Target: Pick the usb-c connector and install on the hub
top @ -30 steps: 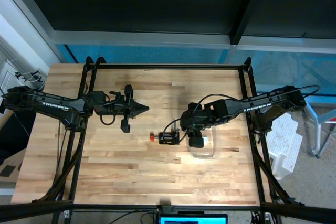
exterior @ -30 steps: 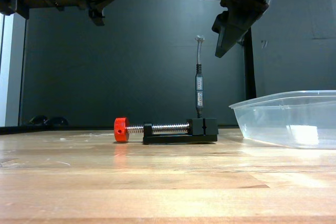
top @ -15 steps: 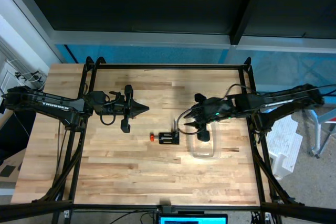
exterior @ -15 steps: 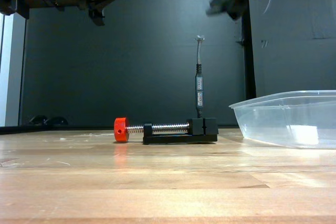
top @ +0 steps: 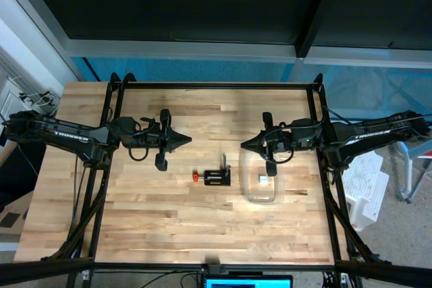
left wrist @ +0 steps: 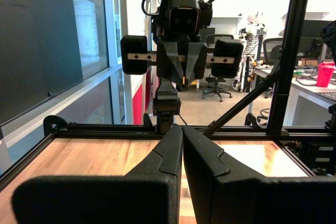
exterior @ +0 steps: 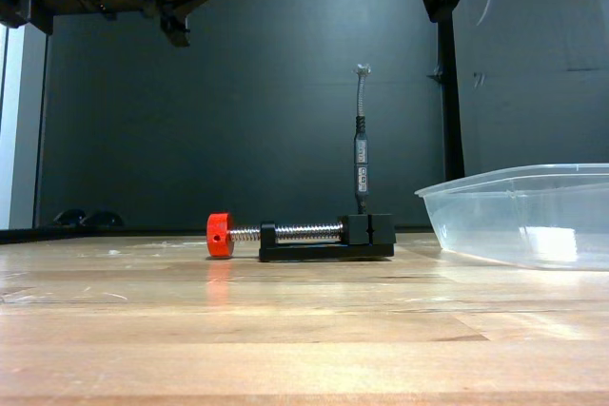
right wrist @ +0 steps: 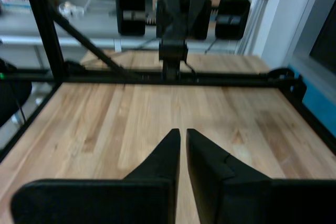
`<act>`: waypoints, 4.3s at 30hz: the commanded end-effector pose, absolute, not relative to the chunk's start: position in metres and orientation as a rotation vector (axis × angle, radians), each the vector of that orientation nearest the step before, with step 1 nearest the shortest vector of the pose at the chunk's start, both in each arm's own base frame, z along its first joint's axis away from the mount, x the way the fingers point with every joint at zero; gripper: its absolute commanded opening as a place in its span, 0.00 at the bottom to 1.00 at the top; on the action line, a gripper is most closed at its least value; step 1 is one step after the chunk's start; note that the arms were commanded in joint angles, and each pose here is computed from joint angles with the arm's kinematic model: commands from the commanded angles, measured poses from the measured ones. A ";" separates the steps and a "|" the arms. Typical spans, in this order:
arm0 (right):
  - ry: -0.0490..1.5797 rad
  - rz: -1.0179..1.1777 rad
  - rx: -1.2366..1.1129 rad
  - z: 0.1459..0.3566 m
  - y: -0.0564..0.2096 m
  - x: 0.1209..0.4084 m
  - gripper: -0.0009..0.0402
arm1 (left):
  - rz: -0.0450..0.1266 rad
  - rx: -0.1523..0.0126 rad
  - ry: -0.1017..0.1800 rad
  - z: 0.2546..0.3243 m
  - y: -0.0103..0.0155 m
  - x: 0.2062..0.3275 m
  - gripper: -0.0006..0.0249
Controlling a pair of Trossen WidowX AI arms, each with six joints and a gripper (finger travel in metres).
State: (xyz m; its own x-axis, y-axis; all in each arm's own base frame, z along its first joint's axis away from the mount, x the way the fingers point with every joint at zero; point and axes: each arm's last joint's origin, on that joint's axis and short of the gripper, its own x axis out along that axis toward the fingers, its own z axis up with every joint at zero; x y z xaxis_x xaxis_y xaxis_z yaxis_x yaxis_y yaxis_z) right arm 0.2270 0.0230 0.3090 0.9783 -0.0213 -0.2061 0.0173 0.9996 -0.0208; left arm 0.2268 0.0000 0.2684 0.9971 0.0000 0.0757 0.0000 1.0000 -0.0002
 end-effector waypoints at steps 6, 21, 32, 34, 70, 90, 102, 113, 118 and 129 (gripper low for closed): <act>0.072 -0.016 0.000 0.299 0.020 0.210 0.02 | 0.000 0.000 -0.076 0.2685 0.0000 0.227 0.02; -0.006 0.014 -0.005 0.296 0.008 0.196 0.02 | 0.000 0.000 -0.076 0.2685 0.0000 0.227 0.02; -0.029 0.004 0.020 0.285 0.008 0.195 0.02 | 0.000 0.000 -0.076 0.2686 0.0000 0.227 0.02; -0.030 0.004 0.024 0.283 0.008 0.195 0.02 | 0.001 0.000 -0.076 0.2686 0.0001 0.227 0.02; -0.026 -0.010 0.074 0.283 0.008 0.195 0.02 | 0.001 0.000 -0.076 0.2686 0.0001 0.227 0.02; -0.019 -0.010 0.074 0.282 0.008 0.195 0.02 | 0.001 0.000 -0.076 0.2685 0.0001 0.227 0.02; -0.018 -0.010 0.074 0.282 0.008 0.195 0.02 | 0.000 0.000 -0.076 0.2685 0.0000 0.227 0.02; -0.019 -0.010 0.074 0.282 0.008 0.195 0.02 | 0.000 0.000 -0.076 0.2685 0.0000 0.227 0.02; -0.019 -0.010 0.074 0.282 0.008 0.195 0.02 | 0.000 0.000 -0.076 0.2686 0.0000 0.227 0.02; -0.018 -0.010 0.074 0.282 0.008 0.195 0.02 | 0.001 0.000 -0.076 0.2685 0.0001 0.227 0.02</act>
State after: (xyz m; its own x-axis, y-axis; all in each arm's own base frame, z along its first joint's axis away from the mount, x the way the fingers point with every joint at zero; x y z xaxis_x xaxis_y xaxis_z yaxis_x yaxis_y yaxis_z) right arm 0.1951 0.0076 0.2821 0.9998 -0.0111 0.0177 0.0097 0.9972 0.0740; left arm 0.2268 0.0000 0.2686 0.9971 0.0004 0.0764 -0.0004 1.0000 -0.0002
